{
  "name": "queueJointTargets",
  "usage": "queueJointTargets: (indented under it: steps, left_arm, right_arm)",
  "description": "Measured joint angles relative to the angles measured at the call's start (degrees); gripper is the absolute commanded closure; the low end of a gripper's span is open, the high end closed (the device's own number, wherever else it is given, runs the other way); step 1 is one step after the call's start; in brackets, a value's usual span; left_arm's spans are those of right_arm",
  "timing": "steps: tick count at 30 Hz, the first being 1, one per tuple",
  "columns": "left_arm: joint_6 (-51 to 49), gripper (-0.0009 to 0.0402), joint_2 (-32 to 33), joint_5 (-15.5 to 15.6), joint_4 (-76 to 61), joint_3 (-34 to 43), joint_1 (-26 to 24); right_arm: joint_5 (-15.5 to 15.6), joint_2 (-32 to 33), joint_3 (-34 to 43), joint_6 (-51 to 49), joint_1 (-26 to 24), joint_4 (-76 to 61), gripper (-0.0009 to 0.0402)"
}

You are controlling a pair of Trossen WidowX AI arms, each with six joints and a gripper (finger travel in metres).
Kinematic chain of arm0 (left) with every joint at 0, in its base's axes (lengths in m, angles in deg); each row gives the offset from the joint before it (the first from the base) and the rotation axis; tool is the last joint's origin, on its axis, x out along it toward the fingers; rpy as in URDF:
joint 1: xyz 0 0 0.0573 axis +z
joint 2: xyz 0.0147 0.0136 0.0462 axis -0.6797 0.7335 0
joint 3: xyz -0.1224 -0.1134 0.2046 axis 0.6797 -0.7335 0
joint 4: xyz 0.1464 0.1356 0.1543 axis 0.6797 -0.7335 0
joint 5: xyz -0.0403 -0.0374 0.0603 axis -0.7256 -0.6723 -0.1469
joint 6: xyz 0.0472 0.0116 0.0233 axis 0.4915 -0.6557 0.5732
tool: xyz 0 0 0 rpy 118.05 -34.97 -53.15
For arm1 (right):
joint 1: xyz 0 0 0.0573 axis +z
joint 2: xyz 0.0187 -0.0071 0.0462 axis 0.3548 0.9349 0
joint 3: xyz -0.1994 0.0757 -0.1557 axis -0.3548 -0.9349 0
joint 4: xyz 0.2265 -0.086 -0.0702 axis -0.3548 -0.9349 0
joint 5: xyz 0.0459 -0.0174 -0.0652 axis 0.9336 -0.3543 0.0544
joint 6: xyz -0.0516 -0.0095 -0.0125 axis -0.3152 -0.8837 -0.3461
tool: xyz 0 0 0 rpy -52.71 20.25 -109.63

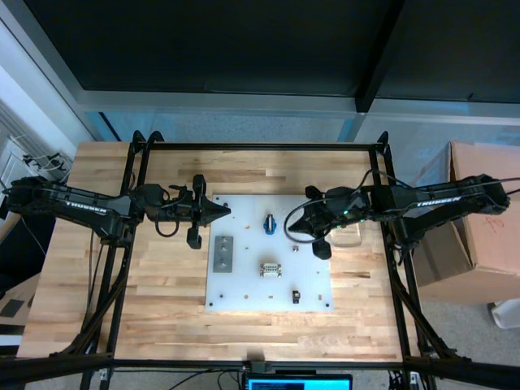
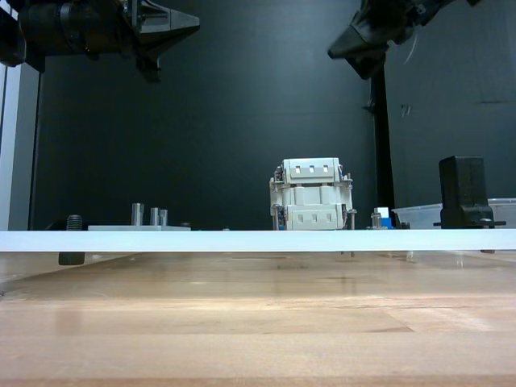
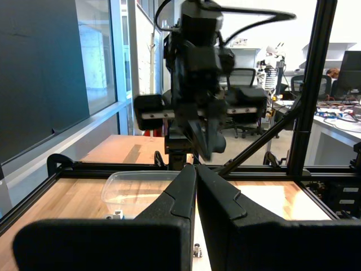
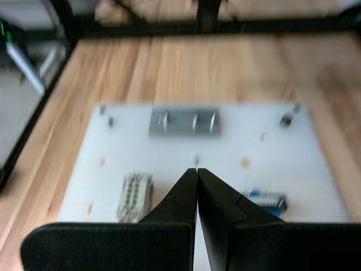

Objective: Remove the HAN10E connector from the taskboard and place in the container

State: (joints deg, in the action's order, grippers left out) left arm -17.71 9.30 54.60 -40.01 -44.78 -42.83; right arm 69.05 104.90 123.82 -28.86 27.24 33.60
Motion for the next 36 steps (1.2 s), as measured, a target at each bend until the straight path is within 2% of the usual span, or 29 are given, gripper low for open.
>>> queueJointTargets:
  steps: [8, 23, 28, 36]
  left_arm:
    - [0.0, 0.0393, 0.0, 0.0, 0.0, 0.0, 0.0]
    - [0.0, 0.0393, 0.0, 0.0, 0.0, 0.0, 0.0]
    - [0.0, 0.0393, 0.0, 0.0, 0.0, 0.0, 0.0]
    - [0.0, 0.0393, 0.0, 0.0, 0.0, 0.0, 0.0]
  right_arm:
    - [-1.3, 8.9, 11.0, 2.5, 4.1, -18.2, 0.0393]
    - [-1.3, 29.3, 38.2, 8.1, 6.5, -43.8, 0.0389]
    - [-1.3, 35.2, 45.0, 9.4, 6.6, -46.4, 0.0354]
    - [-1.3, 44.0, 54.1, 10.7, 7.0, -51.2, 0.0244]
